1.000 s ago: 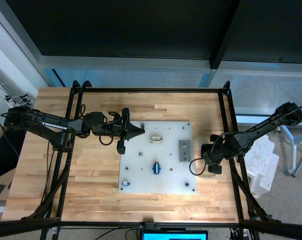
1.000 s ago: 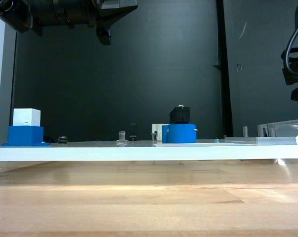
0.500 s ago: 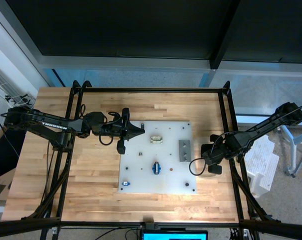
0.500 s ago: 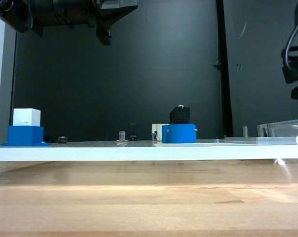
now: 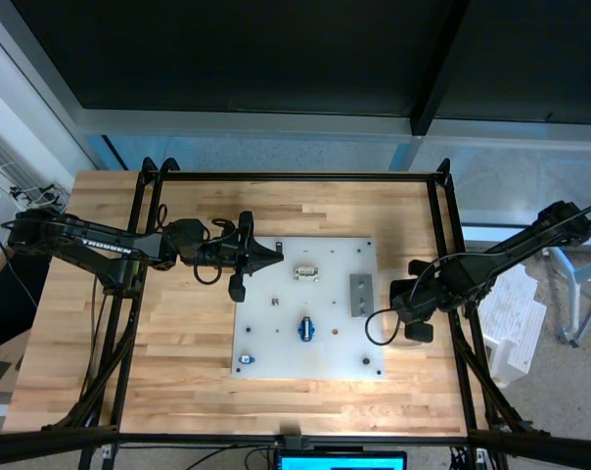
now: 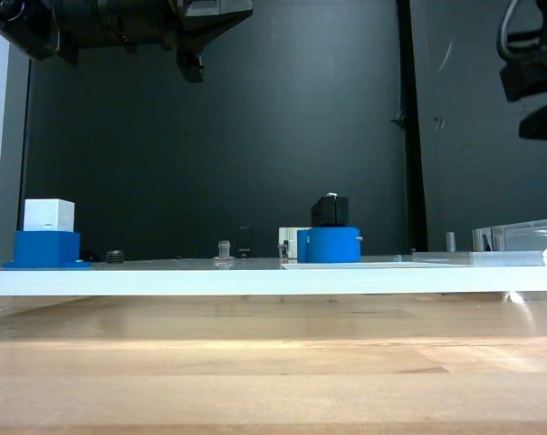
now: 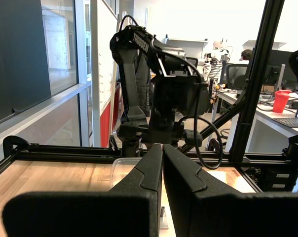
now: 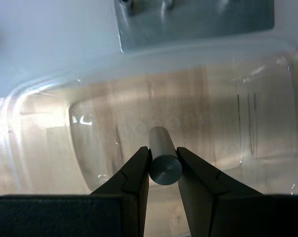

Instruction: Pick the 16mm cylinder and install on the taskboard

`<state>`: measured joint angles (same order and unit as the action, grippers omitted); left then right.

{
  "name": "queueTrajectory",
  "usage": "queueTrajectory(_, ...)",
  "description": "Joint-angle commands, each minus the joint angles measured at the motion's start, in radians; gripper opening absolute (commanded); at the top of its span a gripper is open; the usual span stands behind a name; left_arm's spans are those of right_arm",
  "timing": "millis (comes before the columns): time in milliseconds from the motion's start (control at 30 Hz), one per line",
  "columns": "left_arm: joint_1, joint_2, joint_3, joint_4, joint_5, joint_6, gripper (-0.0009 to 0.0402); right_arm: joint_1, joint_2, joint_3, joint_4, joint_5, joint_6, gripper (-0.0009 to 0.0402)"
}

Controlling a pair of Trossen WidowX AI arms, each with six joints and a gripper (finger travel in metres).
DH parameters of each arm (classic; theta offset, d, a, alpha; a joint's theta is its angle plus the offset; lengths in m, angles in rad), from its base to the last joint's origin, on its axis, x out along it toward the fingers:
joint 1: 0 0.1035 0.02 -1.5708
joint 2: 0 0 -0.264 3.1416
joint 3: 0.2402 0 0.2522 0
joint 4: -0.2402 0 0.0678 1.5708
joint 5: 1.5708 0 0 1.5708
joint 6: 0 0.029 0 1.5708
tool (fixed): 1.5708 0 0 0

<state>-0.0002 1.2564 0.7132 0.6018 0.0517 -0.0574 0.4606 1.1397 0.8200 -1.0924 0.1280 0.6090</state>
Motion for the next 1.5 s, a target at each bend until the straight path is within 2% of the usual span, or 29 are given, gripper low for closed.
queueTrajectory(33,0.000,0.000,0.000,0.000,0.000,0.000,0.0000,-0.001,0.034,0.037,-0.006,0.001,-0.020,0.0012)
queueTrajectory(233,0.000,0.000,0.000,0.000,0.000,0.000,0.0000,-0.003,0.082,0.079,-0.009,-0.003,-0.027,0.0012)
queueTrajectory(367,0.000,0.000,0.000,0.000,0.000,0.000,0.0000,-0.013,0.126,0.124,-0.010,-0.025,-0.041,0.0012)
queueTrajectory(1133,0.000,0.000,0.000,0.000,0.000,0.000,0.0000,-0.072,0.491,0.474,0.004,-0.026,-0.171,0.0012)
queueTrajectory(1500,0.000,0.000,0.000,0.000,0.000,0.000,0.0000,-0.090,0.631,0.596,0.015,-0.024,-0.200,0.0012)
